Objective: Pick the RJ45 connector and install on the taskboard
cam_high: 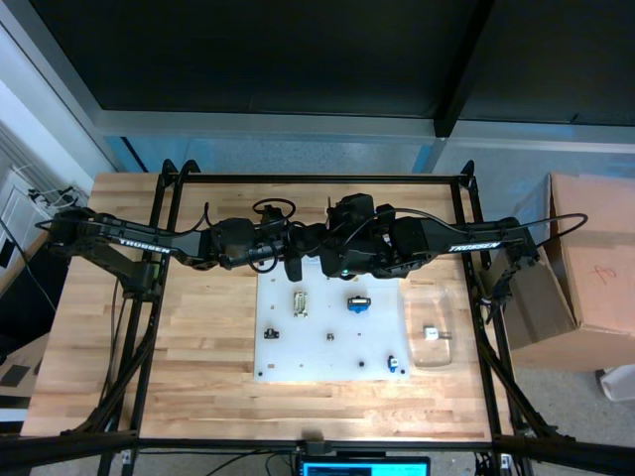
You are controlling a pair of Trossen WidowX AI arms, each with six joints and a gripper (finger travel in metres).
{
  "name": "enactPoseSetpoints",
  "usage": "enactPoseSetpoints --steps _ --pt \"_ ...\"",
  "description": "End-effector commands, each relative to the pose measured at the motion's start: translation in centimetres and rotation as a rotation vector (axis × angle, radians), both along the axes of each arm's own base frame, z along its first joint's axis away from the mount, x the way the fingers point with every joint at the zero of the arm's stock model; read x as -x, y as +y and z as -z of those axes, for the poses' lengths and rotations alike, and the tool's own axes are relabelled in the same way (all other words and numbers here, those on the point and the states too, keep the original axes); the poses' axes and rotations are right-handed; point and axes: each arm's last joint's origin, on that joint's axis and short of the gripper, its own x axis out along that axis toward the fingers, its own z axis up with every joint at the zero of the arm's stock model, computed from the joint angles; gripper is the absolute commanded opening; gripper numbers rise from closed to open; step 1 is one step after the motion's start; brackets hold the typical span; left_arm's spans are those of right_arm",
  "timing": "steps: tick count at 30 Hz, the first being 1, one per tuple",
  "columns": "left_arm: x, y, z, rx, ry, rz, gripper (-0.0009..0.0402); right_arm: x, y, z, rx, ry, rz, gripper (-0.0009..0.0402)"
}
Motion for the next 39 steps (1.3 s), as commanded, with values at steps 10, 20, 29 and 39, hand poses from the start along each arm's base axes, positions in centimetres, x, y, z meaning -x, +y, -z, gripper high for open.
enactPoseSetpoints --steps 10,20,29,39 --pt "0.0 0.0 0.0 0.001 0.001 0.000 0.0013 0.1 0.0 -0.2 -0.001 -0.011 -0.003 0.0053" --pt "0.0 0.0 0.1 -0.010 0.008 0.002 0.0007 3.4 1.1 -1.8 0.049 0.208 -0.173 0.0225" --pt "-0.1 -0.5 0.1 -0.153 0.040 0.180 0.0008 7.0 1.4 -3.3 -0.059 0.483 -0.644 0.0276" --pt "-0.1 -1.0 0.1 -0.266 0.040 0.362 0.0008 7.4 0.1 -5.4 -0.044 0.387 -0.959 0.0264"
